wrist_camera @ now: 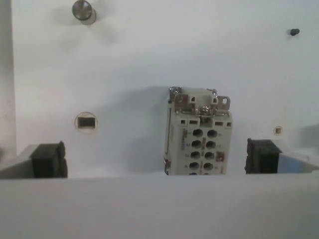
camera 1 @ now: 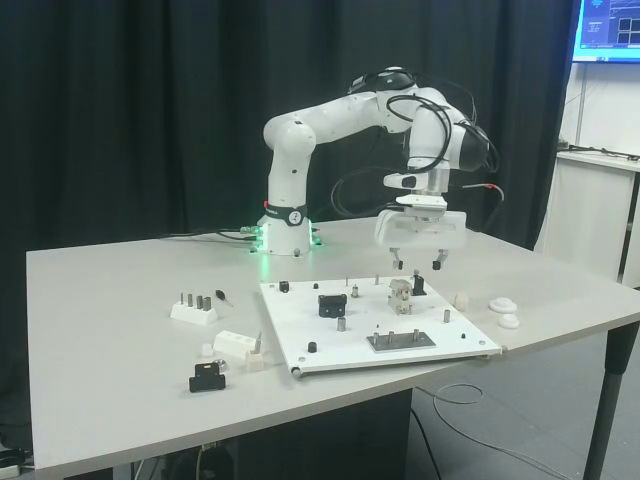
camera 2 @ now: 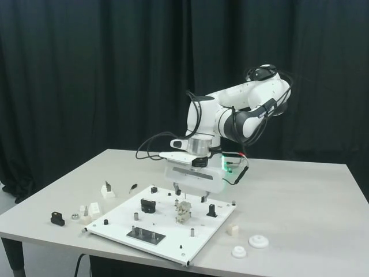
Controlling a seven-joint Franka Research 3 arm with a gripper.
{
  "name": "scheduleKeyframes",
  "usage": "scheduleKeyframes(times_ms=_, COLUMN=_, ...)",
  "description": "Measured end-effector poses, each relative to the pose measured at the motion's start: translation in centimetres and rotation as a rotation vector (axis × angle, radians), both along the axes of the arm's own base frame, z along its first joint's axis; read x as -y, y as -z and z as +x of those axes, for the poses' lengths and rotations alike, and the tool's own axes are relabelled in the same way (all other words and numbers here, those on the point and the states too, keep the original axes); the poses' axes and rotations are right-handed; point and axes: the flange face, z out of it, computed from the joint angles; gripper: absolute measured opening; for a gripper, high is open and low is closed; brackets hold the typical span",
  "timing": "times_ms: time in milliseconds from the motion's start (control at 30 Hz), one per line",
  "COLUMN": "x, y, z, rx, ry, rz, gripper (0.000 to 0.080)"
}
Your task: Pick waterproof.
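Black curtains close off the room behind a grey table [camera 1: 100, 300], and we work through the scene from its near edge to its far side.

Nearest the front edge in the first room view, we find a small black part [camera 1: 207, 377] and a white block [camera 1: 238, 346] lying on the bare table to one side of the white board [camera 1: 300, 330]. Off the board's other side, two white round parts [camera 1: 507, 310] rest on the table.

On the board itself, we see a grey metal plate [camera 1: 400, 341] close to the front edge and a black block [camera 1: 331, 304] farther in. The waterproof connector [camera 1: 400, 296] stands upright near the board's middle, free of any contact. In the wrist view its pale body [wrist_camera: 199, 132] shows rows of round sockets and a metal clamp at one end.

The gripper [camera 1: 418, 263] hangs directly above the connector, clear of it. Its two black fingertips [wrist_camera: 49, 159] stand wide apart, with the connector seen between them, and they hold nothing.

Farther back, we see a white holder with upright pins [camera 1: 193, 309] on the table. At the far side, the arm's base [camera 1: 283, 230] is bolted down, with green light at its foot.
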Motion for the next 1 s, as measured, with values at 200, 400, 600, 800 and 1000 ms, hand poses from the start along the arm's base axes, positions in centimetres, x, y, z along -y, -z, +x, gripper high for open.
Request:
scheduleKeyframes(times_ms=200, x=0.0, y=0.0, z=0.0, rx=0.0, ry=-0.002, rz=0.0, gripper=0.08)
scheduleKeyframes(times_ms=400, x=0.2, y=-0.1, z=0.1, rx=0.0, ry=-0.005, rz=-0.001, gripper=0.08)
scheduleKeyframes(times_ms=600, x=1.0, y=-0.2, z=0.3, rx=0.003, ry=0.002, rz=-0.003, gripper=0.08)
scheduleKeyframes(times_ms=800, x=2.5, y=-0.1, z=0.4, rx=-0.001, ry=-0.007, rz=-0.005, gripper=0.08)
scheduleKeyframes(times_ms=1000, x=3.8, y=0.6, z=0.5, rx=-0.009, ry=-0.014, rz=0.013, gripper=0.08)
